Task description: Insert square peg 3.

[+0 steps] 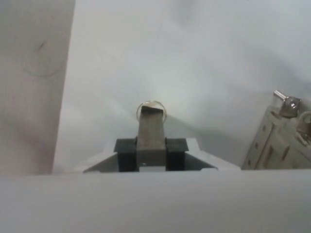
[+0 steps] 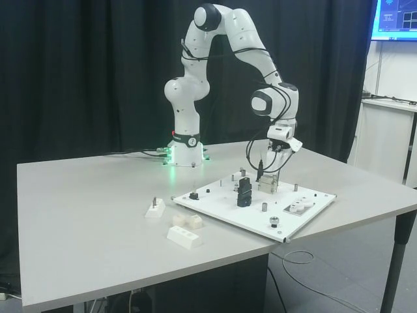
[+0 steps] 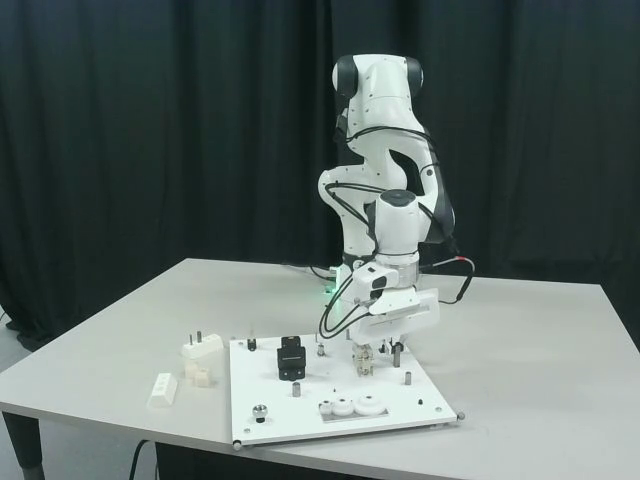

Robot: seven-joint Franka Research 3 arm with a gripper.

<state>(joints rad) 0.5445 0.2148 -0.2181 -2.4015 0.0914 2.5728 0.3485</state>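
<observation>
Wrist view first: the black two-fingered gripper (image 1: 151, 148) has its jaws clamped on a grey square metal peg (image 1: 150, 131), which sticks out past the fingertips with its tip over a small round ring (image 1: 151, 110) on the white surface beneath. Off to one side in that same view sits a pale block with small holes (image 1: 272, 143), and a metal key (image 1: 286, 103) pokes out of it. Over to the first room view, where the white arm (image 2: 225, 39) reaches from its base down to the white flat assembly board (image 2: 254, 207) on the grey table (image 2: 78, 208), the gripper low over the board's middle, just beside a black blocky fixture (image 2: 244, 192). Three white gear-like wheels (image 3: 350, 406) sit near the board's front edge in the second room view, and three small white blocks (image 3: 185, 370) lie on the table just off the board.
</observation>
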